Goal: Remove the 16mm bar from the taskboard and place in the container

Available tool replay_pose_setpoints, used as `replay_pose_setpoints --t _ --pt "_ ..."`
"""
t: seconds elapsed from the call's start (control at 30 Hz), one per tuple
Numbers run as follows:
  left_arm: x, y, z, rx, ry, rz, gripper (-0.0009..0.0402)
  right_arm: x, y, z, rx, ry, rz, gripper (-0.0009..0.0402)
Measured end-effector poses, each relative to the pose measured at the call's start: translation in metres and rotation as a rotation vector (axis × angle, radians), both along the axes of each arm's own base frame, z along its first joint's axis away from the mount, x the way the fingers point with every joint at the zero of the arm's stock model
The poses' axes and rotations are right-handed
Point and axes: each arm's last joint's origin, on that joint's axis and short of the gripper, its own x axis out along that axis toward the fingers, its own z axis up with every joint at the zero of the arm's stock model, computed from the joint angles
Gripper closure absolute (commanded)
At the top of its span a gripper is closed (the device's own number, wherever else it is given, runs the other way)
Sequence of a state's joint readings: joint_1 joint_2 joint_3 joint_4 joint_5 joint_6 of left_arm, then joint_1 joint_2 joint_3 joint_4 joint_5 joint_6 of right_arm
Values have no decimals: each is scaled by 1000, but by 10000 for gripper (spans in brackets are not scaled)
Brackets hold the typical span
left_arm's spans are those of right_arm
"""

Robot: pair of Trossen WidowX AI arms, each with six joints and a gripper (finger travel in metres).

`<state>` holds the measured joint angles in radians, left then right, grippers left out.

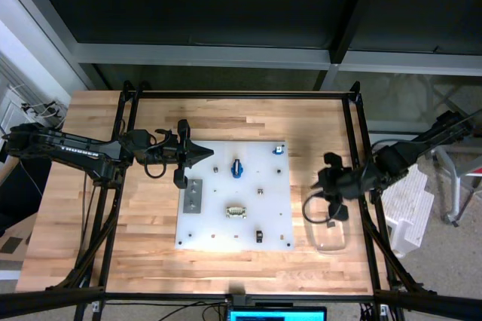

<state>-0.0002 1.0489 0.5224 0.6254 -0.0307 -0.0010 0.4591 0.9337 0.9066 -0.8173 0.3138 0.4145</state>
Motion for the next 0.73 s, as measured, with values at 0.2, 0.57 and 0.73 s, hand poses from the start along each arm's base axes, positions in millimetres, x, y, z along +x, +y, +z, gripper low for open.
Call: replay_pose_setpoints --t 0.2,0.57,0.73 --pt "0 0 0 0 0 0 393 25 -23 14 -75 -252 23 387" --pt "0 0 0 0 0 0 393 48 -57 7 -70 -635 22 393" --pt "0 0 0 0 0 0 393 49 -67 -1 -41 -793 2 393"
